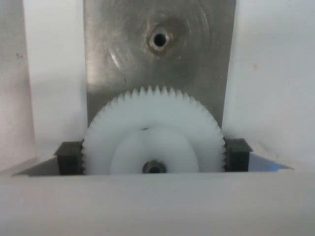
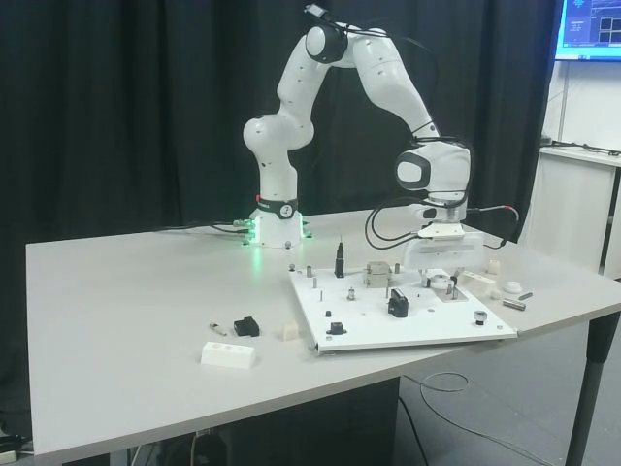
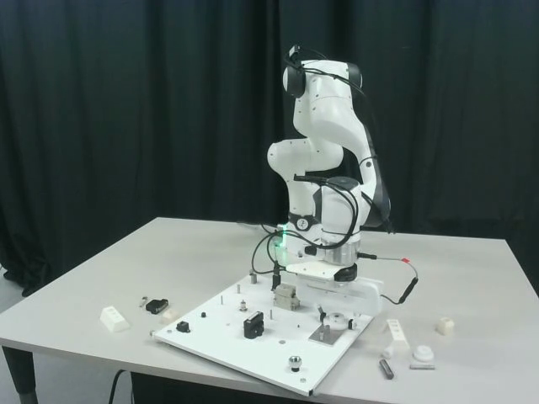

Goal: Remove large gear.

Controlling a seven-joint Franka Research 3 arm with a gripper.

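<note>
The large white gear (image 1: 147, 128) lies between my two black fingertips (image 1: 69, 157), one against its teeth on each side. It sits over a grey metal plate (image 1: 128, 59) with a hole (image 1: 160, 39) beyond the gear. My gripper (image 1: 154, 156) is shut on the gear. From the room, the gripper (image 3: 337, 310) points straight down at the near right part of the white board (image 3: 253, 349), with the gear (image 3: 338, 320) just above the plate (image 3: 322, 337). Whether the gear touches the plate I cannot tell. The first room view shows the gripper (image 2: 441, 274) low over the board (image 2: 408, 325).
On the board stand a grey block (image 2: 377, 275), a black part (image 2: 397, 304) and several thin pegs (image 2: 341, 260). Left of the board lie a white block (image 2: 229, 354), a black piece (image 2: 247, 326) and a small white cube (image 2: 289, 330). White parts (image 2: 505, 288) lie to its right.
</note>
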